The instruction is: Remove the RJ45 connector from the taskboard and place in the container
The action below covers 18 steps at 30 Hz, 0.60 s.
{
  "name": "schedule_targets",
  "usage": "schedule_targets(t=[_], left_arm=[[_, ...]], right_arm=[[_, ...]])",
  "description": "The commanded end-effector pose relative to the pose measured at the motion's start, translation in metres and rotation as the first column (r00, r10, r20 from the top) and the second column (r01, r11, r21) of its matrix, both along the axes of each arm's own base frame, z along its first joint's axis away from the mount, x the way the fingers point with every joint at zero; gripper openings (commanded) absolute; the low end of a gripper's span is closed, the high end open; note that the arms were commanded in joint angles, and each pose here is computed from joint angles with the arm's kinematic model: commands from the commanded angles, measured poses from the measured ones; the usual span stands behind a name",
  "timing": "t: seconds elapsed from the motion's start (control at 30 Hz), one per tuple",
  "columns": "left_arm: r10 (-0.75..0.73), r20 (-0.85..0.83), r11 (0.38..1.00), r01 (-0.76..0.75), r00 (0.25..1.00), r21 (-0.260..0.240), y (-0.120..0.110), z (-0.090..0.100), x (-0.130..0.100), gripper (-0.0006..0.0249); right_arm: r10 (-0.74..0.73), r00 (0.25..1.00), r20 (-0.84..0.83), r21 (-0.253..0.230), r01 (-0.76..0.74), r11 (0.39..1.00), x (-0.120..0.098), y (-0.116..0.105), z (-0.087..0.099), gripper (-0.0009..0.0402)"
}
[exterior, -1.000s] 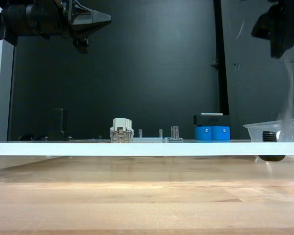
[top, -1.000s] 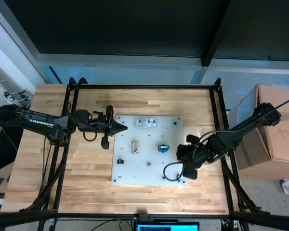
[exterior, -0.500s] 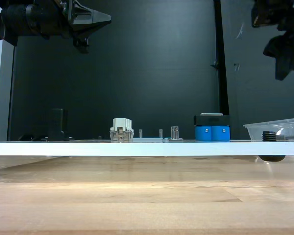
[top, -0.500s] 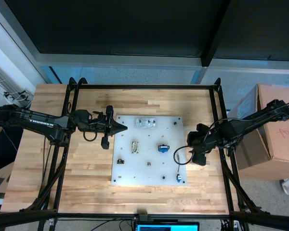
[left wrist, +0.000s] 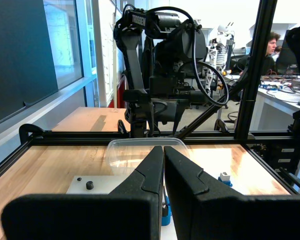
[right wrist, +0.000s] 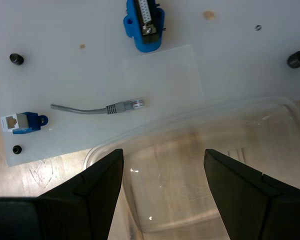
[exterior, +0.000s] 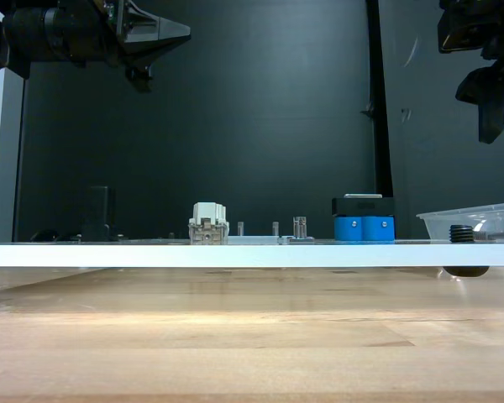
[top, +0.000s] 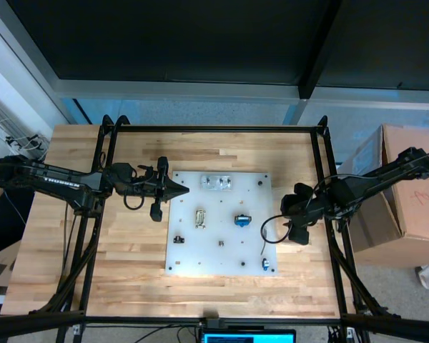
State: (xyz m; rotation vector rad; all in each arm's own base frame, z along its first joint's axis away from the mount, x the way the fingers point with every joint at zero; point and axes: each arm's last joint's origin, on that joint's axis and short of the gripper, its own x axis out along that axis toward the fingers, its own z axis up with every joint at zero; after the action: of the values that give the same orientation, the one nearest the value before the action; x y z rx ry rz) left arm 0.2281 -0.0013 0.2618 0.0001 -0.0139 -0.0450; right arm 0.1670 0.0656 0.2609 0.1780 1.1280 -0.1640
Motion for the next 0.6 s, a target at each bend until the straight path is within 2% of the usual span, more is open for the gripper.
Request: schedule_targets(t=[0.03, 0.23, 0.4, 0.6], left_arm=[[0.000, 0.000, 1.000, 0.000, 1.000, 0.000, 0.000, 0.000, 0.000, 0.0000], [0.000, 0.000, 1.000, 0.000, 1.000, 0.000, 0.000, 0.000, 0.000, 0.0000], [0.000, 0.001, 1.000, 0.000, 1.000, 0.000, 0.000, 0.000, 0.000, 0.0000], [0.000, 0.000, 1.000, 0.000, 1.000, 0.000, 0.000, 0.000, 0.000, 0.0000]], right_arm=[[0.055, 0.998, -0.029, 0.012, -0.055, 0.998, 0.006, 0.004, -0.002, 0.0224], [0.165, 0.983, -0.081, -0.024, -0.168, 0.986, 0.027, 0.014, -0.003, 0.0224], [0.213, 0.968, -0.136, 0.014, -0.213, 0.977, 0.044, 0.022, -0.008, 0.0224], [-0.004, 0.985, -0.174, 0.071, 0.017, 0.997, 0.065, 0.029, -0.014, 0.0224]])
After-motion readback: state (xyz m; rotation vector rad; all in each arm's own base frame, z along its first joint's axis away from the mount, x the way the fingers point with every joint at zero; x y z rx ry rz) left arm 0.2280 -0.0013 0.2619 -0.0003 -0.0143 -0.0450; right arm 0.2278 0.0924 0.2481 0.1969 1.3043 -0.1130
